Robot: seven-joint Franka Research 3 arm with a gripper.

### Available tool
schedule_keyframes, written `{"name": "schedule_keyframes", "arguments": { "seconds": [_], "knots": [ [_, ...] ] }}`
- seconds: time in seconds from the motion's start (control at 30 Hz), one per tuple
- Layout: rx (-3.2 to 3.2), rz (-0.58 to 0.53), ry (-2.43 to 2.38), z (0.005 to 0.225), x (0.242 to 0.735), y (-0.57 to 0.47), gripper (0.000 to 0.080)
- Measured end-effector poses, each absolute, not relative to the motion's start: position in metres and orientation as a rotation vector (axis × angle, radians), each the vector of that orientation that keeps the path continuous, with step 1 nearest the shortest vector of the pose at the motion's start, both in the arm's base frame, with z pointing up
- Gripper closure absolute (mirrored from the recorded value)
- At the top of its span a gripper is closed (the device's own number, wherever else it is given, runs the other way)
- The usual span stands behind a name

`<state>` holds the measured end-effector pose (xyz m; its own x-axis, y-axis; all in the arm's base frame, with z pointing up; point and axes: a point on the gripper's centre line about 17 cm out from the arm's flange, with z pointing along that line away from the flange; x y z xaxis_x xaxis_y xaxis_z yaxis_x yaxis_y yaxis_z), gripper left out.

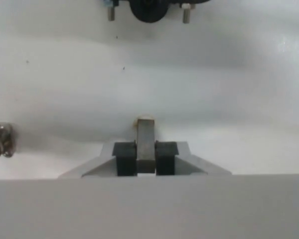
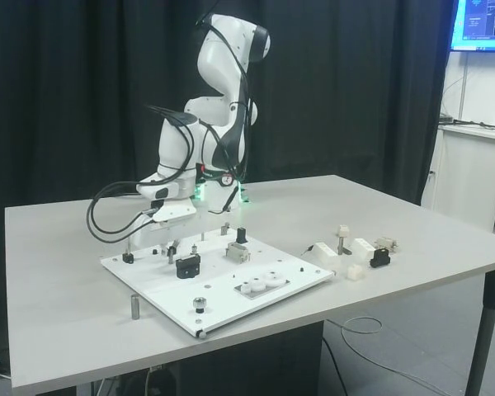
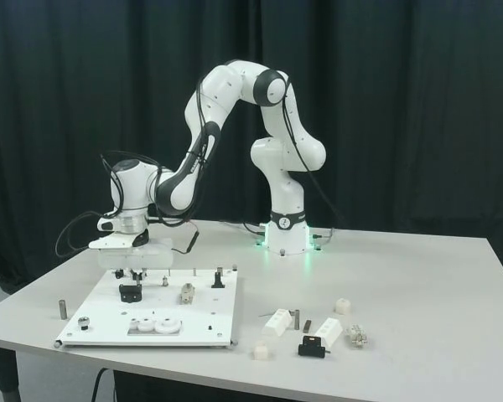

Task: Remove square peg 2.

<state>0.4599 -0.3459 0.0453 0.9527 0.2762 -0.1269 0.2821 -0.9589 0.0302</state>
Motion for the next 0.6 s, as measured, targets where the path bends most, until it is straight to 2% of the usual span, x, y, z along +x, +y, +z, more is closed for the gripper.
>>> {"name": "schedule_keyframes", "arguments": {
  "seconds": [0.33, 0.6],
  "knots": [
    [3.064, -0.180, 0.434, 0.054, 0.461, -0.345, 0.0726],
    [3.073, -0.164, 0.443, 0.073, 0.464, -0.344, 0.0727]
  ]
}}
